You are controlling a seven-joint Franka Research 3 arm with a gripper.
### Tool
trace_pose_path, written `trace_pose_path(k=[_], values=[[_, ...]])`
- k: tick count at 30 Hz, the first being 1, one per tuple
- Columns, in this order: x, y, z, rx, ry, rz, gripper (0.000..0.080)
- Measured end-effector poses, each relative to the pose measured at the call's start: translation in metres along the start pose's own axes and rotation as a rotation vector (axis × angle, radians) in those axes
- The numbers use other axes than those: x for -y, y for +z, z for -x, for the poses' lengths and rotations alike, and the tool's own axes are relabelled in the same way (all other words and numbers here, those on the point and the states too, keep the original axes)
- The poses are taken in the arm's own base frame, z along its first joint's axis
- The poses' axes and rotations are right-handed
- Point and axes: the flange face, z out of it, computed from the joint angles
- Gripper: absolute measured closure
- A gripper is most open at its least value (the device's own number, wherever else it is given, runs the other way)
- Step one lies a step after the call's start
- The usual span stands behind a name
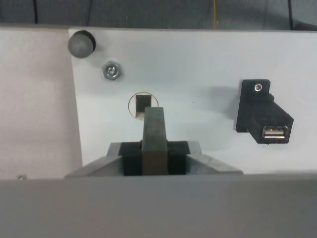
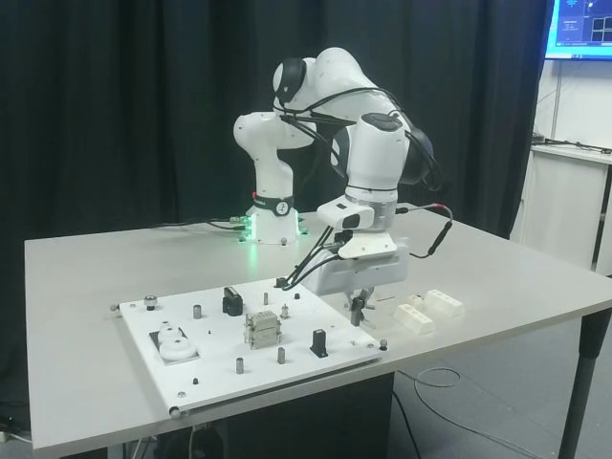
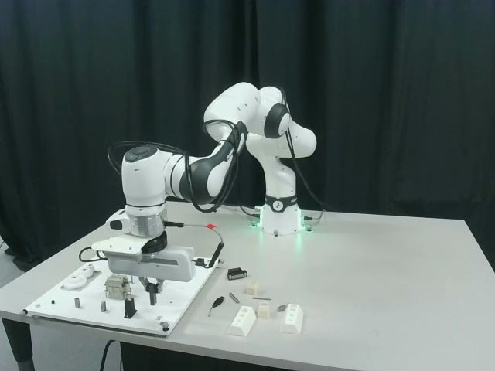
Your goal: Place square peg 4.
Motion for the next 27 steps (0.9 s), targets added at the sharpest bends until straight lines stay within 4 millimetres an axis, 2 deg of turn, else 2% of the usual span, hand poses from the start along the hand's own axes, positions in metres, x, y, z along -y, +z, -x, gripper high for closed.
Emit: trace_pose_path(k=[12,27], values=[[0.006,0.001,0.005,0.014,-0.037,0.006,0.0707],[0.038,0.007,0.039,0.109,-0.126,0.047,0.0707]])
